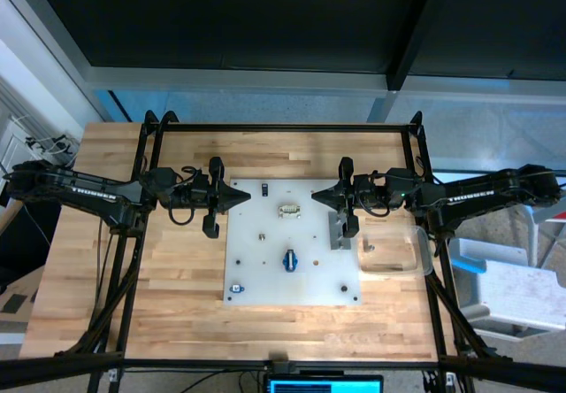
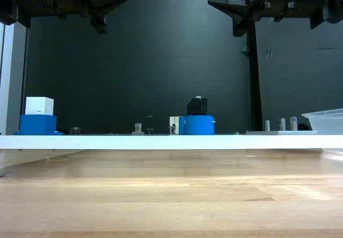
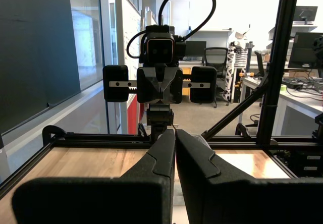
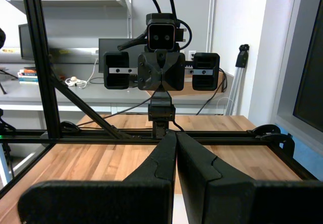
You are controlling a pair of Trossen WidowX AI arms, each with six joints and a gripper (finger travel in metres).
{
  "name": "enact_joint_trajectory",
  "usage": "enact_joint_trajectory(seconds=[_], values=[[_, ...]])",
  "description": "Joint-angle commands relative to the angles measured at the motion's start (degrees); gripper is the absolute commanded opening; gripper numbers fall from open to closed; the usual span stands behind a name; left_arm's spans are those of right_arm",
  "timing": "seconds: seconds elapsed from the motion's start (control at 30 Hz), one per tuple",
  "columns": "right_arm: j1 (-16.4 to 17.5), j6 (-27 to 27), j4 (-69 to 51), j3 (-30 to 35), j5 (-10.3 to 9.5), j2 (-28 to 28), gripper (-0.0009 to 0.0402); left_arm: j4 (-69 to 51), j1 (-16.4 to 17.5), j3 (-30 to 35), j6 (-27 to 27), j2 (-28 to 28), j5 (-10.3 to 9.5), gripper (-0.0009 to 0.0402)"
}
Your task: Pick the 16mm cylinder and place it in the taskboard
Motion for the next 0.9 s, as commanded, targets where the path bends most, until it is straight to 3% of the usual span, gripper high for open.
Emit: enact_joint_trajectory(seconds=[0.03, 0.33, 0.53, 0.63, 0.9], values=[[0.0, 0.0, -4.0, 0.0, 0.0, 0.0, 0.0, -0.1, 0.0, 0.0, 0.0, 0.0, 0.0, 0.0], [0.0, 0.0, -3.7, 0.0, 0.0, 0.0, 0.0, -0.1, 0.0, 0.0, 0.0, 0.0, 0.0, 0.0], [0.1, 4.0, -7.1, 1.8, 0.0, -0.1, 0.0, -0.1, 0.0, 0.0, 0.1, 0.0, 0.0, 0.0], [0.1, 4.1, -13.9, 4.9, 0.0, -0.1, 0.0, -0.1, 0.0, 0.0, 0.0, 0.0, 0.0, 0.0], [0.3, 4.0, -46.5, 18.4, -0.04, 0.6, 0.0, -0.1, 0.0, 0.0, 0.0, 0.0, 0.02, 0.0]])
